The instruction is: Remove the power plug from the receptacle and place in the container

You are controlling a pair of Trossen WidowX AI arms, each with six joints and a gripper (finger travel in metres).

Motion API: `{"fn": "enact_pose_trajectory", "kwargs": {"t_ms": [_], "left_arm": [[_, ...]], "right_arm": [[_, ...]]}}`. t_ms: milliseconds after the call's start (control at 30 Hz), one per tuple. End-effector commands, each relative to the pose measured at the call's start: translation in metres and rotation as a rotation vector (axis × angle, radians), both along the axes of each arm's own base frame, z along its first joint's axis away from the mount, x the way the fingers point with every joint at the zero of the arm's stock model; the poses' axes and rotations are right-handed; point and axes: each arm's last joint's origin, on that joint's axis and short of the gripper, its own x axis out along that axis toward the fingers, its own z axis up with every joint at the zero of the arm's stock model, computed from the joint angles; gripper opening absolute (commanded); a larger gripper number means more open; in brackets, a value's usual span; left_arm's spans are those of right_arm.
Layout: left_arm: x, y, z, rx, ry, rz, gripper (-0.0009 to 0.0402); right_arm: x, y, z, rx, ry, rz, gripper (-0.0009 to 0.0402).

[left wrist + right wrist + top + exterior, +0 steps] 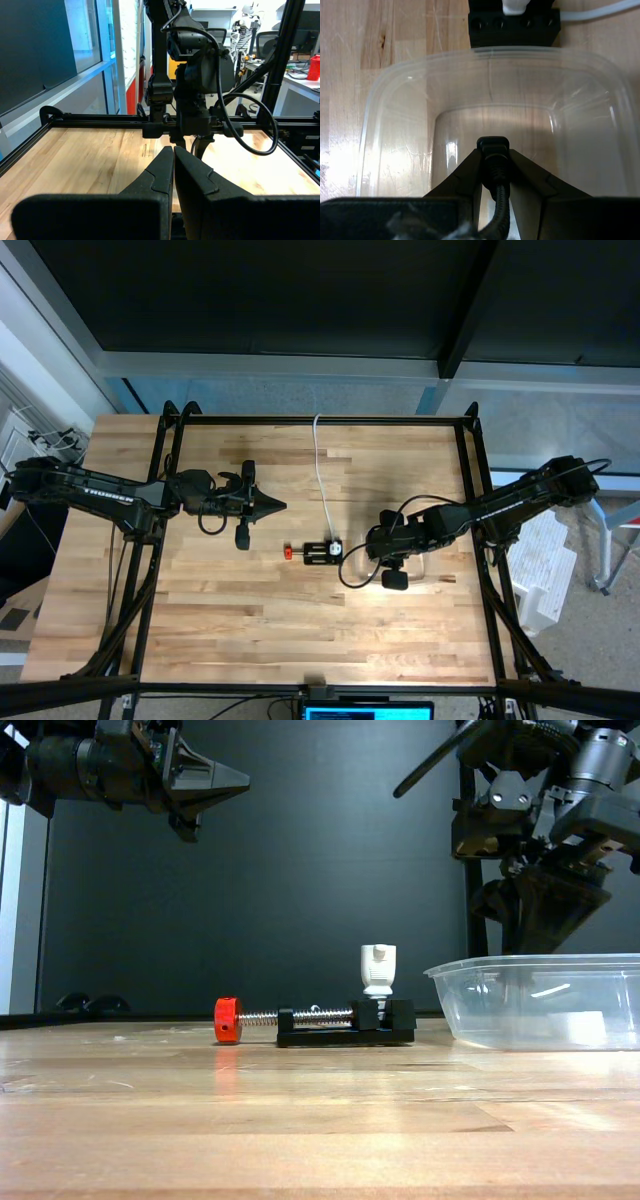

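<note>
The left gripper (272,505) is held closed, empty, aloft at ten o'clock from the vise (316,551), where the receptacle (378,970) is clamped upright. At its three o'clock, the power plug (493,142) is pinched by the right gripper (493,154) over the container (490,52).

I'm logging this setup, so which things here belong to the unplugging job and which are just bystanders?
Job: power plug, gripped by right gripper over the container; receptacle, empty.
Bystanders: left gripper, shut, parked high at left; black vise holding the receptacle; white cable.
</note>
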Motion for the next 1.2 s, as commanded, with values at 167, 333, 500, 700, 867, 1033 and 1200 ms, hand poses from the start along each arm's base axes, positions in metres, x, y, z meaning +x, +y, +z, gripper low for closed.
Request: {"fn": "enact_pose_trajectory", "kwargs": {"t_ms": [167, 333, 500, 700, 867, 1033, 1200], "left_arm": [[0.000, 0.000, 0.000, 0.000, 0.000, 0.000, 0.0000], [0.000, 0.000, 0.000, 0.000, 0.000, 0.000, 0.0000], [0.000, 0.000, 0.000, 0.000, 0.000, 0.000, 0.0000], [0.000, 0.000, 0.000, 0.000, 0.000, 0.000, 0.0000], [0.000, 0.000, 0.000, 0.000, 0.000, 0.000, 0.0000], [0.000, 0.000, 0.000, 0.000, 0.000, 0.000, 0.0000], [0.000, 0.000, 0.000, 0.000, 0.000, 0.000, 0.0000]], "right_arm": [[-0.005, 0.000, -0.011, 0.006, -0.001, -0.008, 0.0086], [-0.008, 0.001, -0.016, 0.008, 0.009, -0.010, 0.0110], [-0.010, 0.001, -0.012, 0.012, -0.006, -0.008, 0.0125], [-0.016, 0.000, -0.008, 0.014, -0.014, -0.006, 0.0131], [-0.022, -0.001, -0.003, 0.014, -0.009, -0.004, 0.0131], [-0.030, -0.003, 0.005, 0.014, -0.007, -0.003, 0.0130], [-0.038, -0.005, 0.011, 0.008, 0.014, -0.003, 0.0130]]}}
